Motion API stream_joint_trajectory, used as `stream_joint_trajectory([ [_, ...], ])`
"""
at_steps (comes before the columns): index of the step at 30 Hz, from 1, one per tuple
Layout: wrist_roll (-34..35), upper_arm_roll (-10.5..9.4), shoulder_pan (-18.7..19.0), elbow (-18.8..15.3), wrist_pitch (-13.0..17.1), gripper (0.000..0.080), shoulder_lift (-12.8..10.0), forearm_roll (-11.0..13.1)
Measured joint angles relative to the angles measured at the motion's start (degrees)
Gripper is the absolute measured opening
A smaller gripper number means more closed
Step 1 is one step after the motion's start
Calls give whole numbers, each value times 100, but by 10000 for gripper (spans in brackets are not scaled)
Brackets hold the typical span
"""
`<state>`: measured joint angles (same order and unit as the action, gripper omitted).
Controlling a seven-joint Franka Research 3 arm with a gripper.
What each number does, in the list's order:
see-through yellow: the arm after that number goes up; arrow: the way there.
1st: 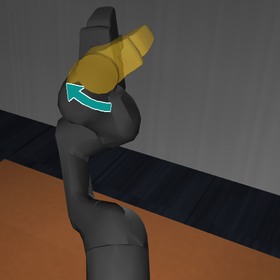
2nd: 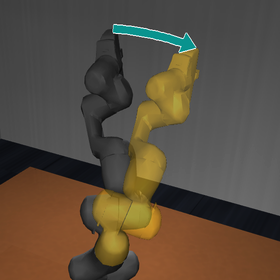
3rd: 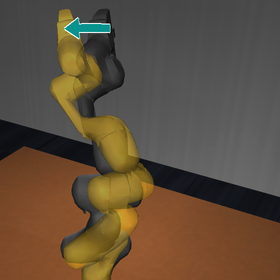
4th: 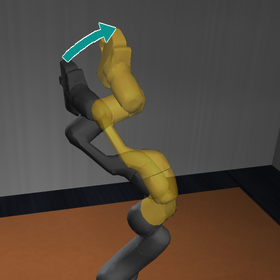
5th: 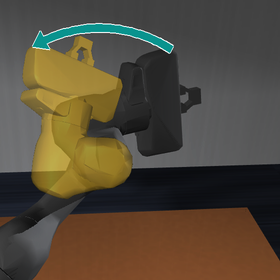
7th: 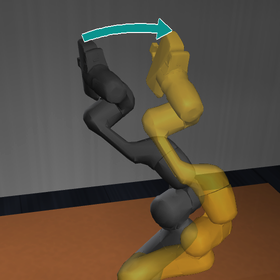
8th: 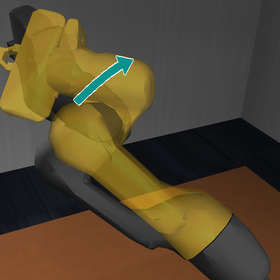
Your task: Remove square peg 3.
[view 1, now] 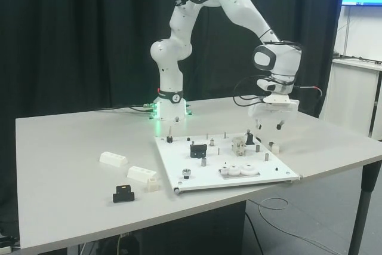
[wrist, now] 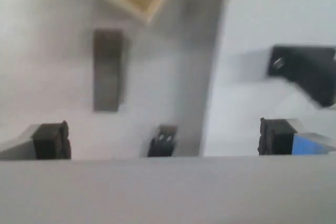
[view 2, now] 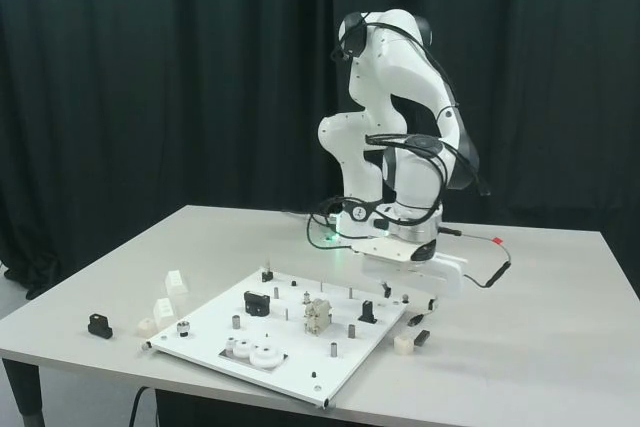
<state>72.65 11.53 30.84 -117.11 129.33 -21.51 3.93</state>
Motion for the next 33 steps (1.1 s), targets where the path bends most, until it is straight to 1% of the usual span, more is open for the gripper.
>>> stream_joint_trajectory([
  [5,-102,131,-81,3,159,800,0,-46],
  [10,-334,203,-228,16,304,800,0,-57],
  [21,-752,204,-640,24,705,800,-40,-32],
  [33,-936,168,-791,24,1119,800,-262,118],
])
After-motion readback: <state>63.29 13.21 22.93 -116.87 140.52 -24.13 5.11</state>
